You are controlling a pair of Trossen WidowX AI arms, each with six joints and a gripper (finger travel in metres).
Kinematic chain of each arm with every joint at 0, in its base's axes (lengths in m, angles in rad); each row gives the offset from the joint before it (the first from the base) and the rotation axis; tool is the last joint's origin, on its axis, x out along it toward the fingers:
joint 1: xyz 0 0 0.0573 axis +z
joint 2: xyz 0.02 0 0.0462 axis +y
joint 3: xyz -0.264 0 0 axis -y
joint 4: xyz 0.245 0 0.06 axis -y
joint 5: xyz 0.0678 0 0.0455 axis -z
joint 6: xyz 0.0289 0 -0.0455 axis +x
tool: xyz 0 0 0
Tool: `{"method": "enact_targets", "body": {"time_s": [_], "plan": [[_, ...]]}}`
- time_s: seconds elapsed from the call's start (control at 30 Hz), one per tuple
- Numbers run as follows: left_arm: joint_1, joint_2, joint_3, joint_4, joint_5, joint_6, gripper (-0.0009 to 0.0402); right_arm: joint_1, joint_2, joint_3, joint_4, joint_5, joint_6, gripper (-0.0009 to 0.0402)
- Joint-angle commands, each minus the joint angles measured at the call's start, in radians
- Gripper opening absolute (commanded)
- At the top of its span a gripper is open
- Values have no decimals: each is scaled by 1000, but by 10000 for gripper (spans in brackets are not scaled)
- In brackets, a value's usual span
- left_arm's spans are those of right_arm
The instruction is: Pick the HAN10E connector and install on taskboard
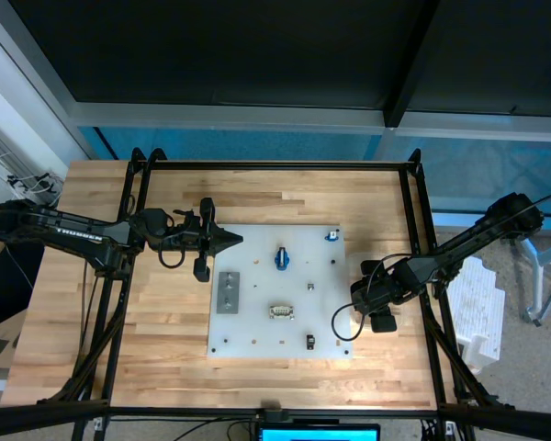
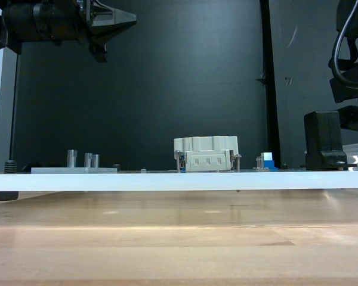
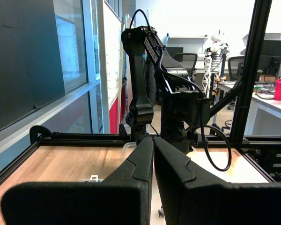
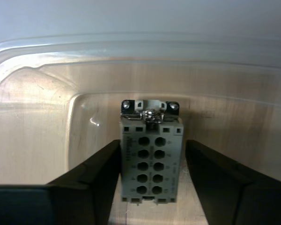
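We see a wooden table [image 1: 101, 312] ringed by a black frame [image 1: 275, 166], a lit screen [image 1: 319, 432] at six o'clock, and a clear tray [image 4: 33, 122] around three o'clock.

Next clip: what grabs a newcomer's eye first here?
The right gripper straddles the pale HAN10E connector lying in a clear tray, jaws open on either side. A similar beige block sits on the taskboard near its middle, and the left gripper, shut, hovers above its far-left corner.
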Motion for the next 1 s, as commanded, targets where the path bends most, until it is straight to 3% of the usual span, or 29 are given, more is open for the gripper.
{"method": "enact_targets", "body": {"time_s": [0.03,0.47,1.0], "plan": [[0,0,0,0,0,0,1,0,0,0,0,-20,1,142],[0,0,0,0,0,0,1,0,-22,21,-34,-22,1,27],[0,0,0,0,0,0,1,-5,-80,277,-365,-21,31,12]]}}
